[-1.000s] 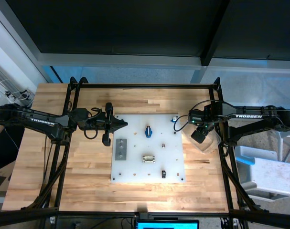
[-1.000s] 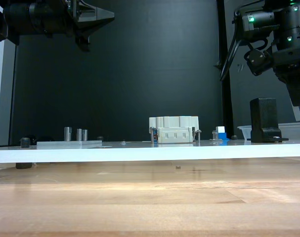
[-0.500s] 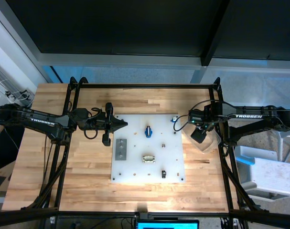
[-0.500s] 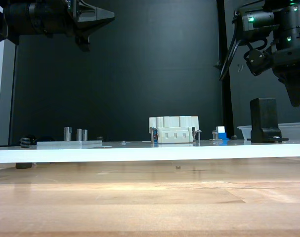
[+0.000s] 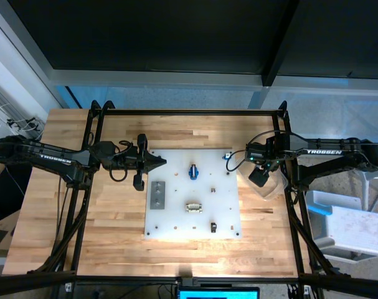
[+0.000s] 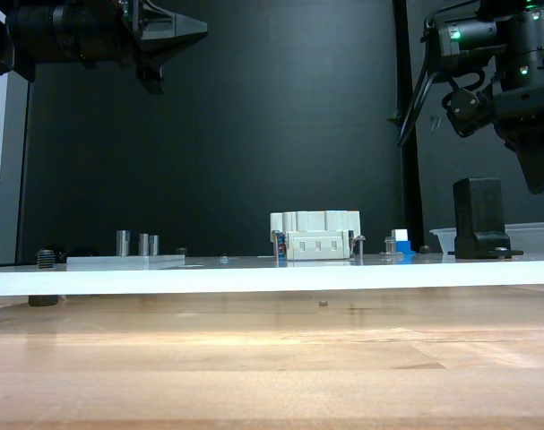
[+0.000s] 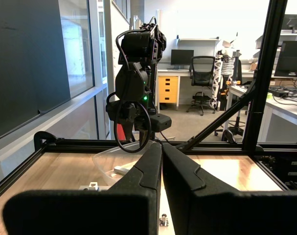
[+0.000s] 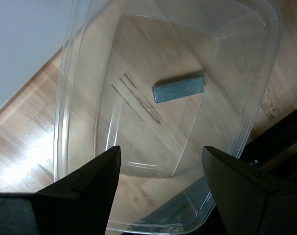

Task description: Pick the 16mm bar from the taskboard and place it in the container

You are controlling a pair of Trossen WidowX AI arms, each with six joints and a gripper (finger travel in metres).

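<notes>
The 16mm bar [image 8: 179, 88] lies flat in the clear container [image 8: 65, 122] right of the taskboard [image 5: 176, 215], where the wide-open, empty right end effector [image 8: 160, 159] above could clip its thin wall and tip it on the wood counter [image 5: 114, 218]; the left end effector [image 7: 161, 149] hangs closed, empty, over the board's far-left edge, office desks [image 7: 169, 88] beyond.

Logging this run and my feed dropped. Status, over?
Right gripper open, above container. Bar lying flat inside container, not gripped. Left gripper shut, raised over taskboard far-left corner. Nothing in the way.
</notes>
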